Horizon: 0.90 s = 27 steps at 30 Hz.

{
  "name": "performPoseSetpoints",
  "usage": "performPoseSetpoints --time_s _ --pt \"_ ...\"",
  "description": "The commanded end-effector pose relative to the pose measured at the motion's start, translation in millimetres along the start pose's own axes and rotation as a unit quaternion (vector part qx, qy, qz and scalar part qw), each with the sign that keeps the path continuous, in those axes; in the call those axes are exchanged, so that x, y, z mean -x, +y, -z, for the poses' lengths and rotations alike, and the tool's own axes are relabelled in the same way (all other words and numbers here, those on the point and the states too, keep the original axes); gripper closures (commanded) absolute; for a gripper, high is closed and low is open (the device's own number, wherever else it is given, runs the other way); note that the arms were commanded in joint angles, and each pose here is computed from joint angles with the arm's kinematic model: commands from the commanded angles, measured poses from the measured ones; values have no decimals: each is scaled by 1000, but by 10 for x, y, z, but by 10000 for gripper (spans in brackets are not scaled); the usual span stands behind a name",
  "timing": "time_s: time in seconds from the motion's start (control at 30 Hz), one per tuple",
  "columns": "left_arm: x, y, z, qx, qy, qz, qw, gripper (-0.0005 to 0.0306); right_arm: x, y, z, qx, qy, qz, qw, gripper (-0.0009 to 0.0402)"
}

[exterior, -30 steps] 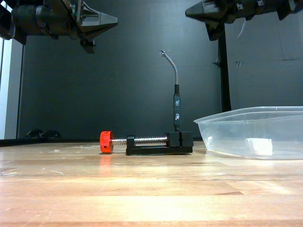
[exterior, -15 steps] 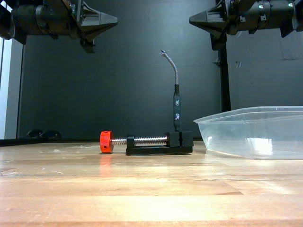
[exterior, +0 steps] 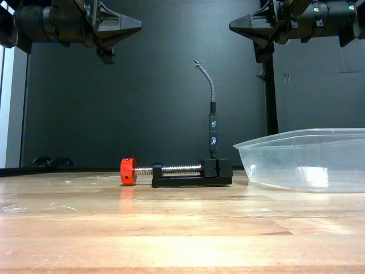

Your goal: Pick the USB-C connector and install on taskboard

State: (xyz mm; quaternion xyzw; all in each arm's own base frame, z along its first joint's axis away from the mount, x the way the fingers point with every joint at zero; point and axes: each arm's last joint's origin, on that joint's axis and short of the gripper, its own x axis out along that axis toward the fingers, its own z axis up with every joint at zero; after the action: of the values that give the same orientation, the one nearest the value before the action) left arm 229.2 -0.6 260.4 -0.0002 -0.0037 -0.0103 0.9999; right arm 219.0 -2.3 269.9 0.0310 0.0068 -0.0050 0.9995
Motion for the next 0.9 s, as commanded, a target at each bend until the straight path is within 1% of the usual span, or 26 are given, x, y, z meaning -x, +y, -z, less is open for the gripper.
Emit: performPoseSetpoints --time_s 0.03,0.9 --pt "0 0 0 0 0 0 1000 300 -2 1 -7 -1 -1 0 1000 393" --pt "0 1 0 0 0 0 1000 300 -3 2 -16 -4 -7 0 1000 393"
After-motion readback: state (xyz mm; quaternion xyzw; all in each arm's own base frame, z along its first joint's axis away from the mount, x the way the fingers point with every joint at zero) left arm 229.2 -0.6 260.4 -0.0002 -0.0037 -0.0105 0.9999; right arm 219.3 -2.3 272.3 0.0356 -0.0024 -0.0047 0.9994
